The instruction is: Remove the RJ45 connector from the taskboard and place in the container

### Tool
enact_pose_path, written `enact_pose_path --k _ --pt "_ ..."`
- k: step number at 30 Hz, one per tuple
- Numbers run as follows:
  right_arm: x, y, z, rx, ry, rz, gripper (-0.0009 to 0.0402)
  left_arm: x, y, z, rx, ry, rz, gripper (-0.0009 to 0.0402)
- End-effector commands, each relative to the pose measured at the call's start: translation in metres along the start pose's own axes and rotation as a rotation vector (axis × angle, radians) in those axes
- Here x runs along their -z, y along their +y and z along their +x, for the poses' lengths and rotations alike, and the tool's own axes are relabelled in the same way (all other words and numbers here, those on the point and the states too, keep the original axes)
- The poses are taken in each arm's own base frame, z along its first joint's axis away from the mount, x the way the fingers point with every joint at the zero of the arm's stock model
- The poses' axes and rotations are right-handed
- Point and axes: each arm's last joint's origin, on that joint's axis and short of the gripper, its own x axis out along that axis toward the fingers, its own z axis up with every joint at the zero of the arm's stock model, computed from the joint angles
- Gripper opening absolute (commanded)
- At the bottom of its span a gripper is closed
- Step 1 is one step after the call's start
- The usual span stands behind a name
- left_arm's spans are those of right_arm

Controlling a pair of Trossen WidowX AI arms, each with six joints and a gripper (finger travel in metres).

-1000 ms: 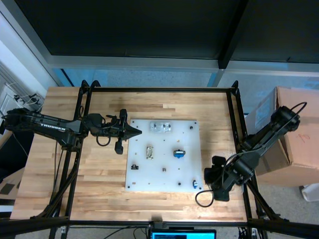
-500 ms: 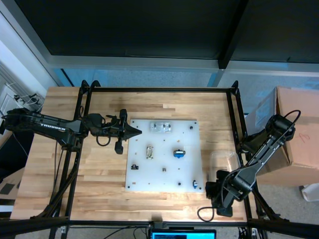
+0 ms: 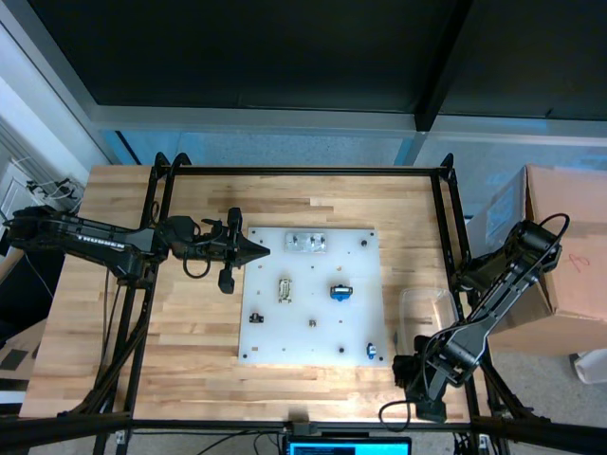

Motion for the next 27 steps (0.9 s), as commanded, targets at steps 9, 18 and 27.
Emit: enact_pose_path --k 9,18,27 --pt "0.000 -0.031 0.003 0.067 -0.032 0.015 0.0215 0.000 0.000 0.000 0.000 0.000 0.000 0.0000" --pt "-0.009 -0.058 0.002 0.121 -0.068 0.112 0.0215 0.000 0.000 0.000 0.000 0.000 0.000 0.0000" --pt "-0.024 -0.077 0.001 0.165 -0.188 0.487 0.0215 0.000 0.000 0.000 0.000 0.000 0.000 0.0000"
